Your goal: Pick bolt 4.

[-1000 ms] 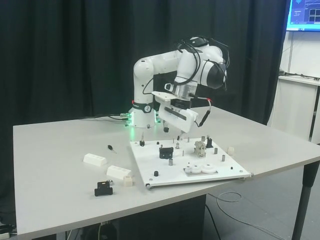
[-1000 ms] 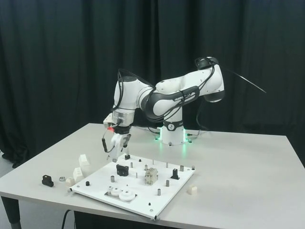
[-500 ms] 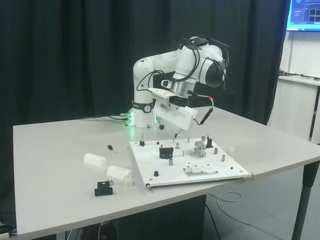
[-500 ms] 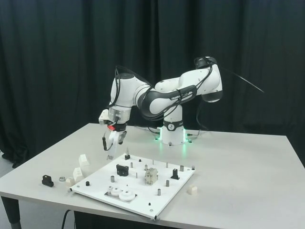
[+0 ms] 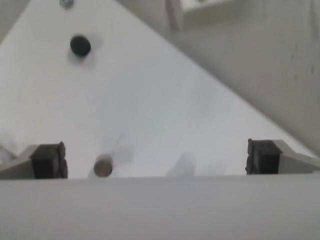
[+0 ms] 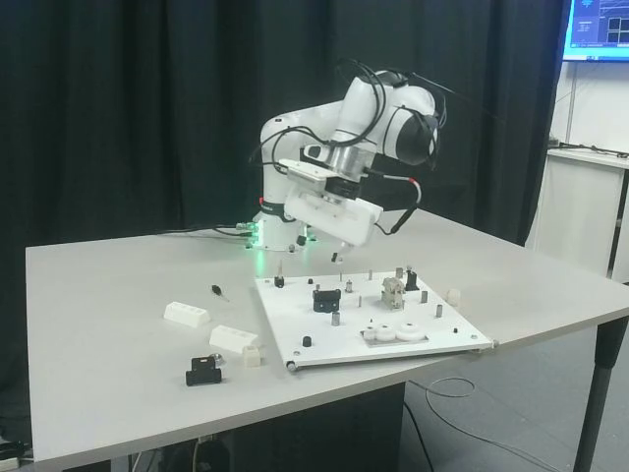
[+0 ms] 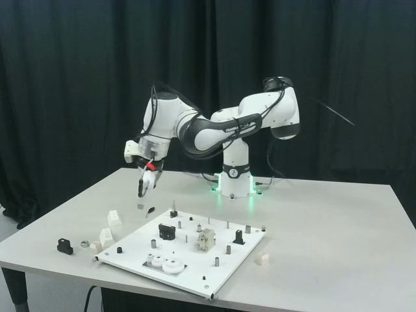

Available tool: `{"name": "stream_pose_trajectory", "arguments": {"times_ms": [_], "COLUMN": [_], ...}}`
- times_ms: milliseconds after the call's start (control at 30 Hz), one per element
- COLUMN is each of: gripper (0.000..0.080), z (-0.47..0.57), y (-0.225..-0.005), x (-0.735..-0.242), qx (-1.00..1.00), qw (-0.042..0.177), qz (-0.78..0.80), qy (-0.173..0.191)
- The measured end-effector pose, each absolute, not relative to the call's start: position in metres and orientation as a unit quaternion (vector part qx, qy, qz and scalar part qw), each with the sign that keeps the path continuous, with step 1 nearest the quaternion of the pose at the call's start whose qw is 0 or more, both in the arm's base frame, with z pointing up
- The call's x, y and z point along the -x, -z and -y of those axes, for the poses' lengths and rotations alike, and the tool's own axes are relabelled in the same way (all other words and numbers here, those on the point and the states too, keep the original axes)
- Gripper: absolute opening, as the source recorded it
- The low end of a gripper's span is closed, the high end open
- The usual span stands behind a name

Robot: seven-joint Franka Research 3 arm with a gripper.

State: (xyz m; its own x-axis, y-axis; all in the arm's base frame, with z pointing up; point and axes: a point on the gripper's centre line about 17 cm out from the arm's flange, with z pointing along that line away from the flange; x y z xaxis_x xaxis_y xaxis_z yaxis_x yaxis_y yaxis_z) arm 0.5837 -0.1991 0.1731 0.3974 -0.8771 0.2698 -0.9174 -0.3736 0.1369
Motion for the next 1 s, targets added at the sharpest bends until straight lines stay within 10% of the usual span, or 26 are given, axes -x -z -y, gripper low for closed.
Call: {"name": "stream_pose_trajectory", "arguments": {"times_ms": [1000], "gripper": [0.0800], "z": [0.306], "y": [-0.160], "x": [-0.599], "qx": [-0.898], "qw": [0.118], "qz": [0.418], "qy": [-0.067]}}
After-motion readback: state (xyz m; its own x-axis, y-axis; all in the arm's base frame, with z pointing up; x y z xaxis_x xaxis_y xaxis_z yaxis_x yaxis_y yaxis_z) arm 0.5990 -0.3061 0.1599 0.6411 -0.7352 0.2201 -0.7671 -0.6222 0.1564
